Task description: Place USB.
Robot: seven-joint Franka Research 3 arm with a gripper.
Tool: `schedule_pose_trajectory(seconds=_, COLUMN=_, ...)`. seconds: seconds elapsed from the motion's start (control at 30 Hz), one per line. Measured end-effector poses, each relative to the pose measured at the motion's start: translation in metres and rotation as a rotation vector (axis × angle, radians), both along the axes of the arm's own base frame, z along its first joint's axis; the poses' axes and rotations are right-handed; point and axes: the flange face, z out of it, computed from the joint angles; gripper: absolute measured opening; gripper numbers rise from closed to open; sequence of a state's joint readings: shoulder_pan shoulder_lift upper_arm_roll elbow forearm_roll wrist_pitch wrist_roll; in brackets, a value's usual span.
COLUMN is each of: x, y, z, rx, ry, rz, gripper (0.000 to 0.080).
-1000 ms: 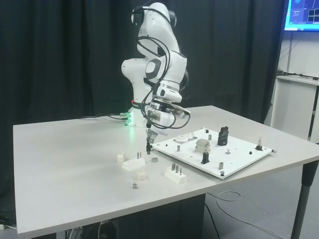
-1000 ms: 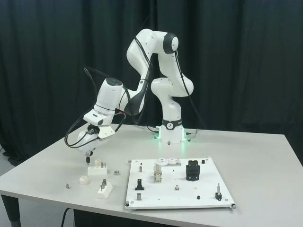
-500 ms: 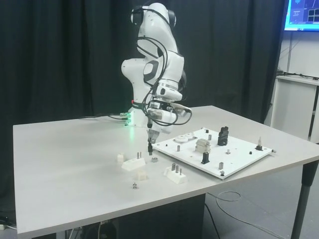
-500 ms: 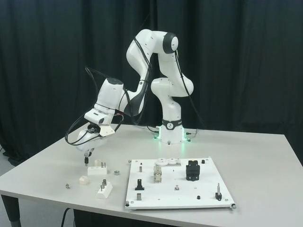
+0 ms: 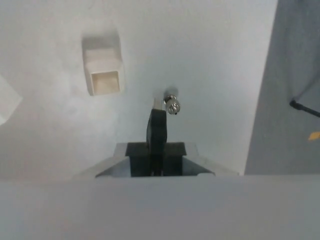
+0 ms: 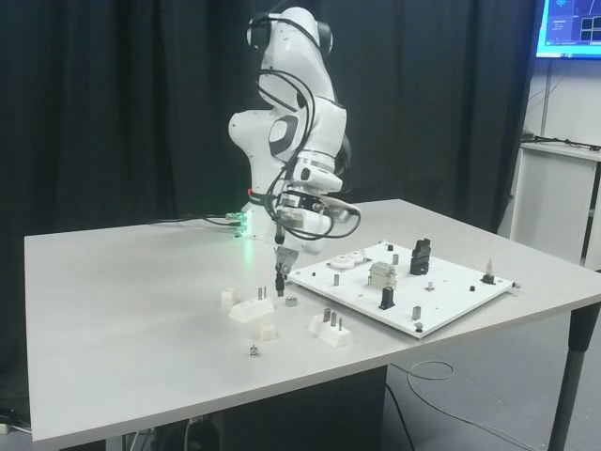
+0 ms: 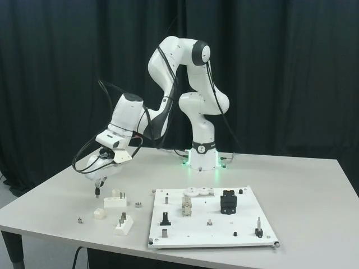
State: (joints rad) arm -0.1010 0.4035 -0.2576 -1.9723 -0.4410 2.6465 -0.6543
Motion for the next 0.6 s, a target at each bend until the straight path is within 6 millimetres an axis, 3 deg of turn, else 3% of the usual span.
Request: schedule_pose_trajectory(seconds=0.6, x=0.015, y=-0.012, z=-0.023, rx=-0.019, ry=0.054, rz=-0.022, gripper=0.0052)
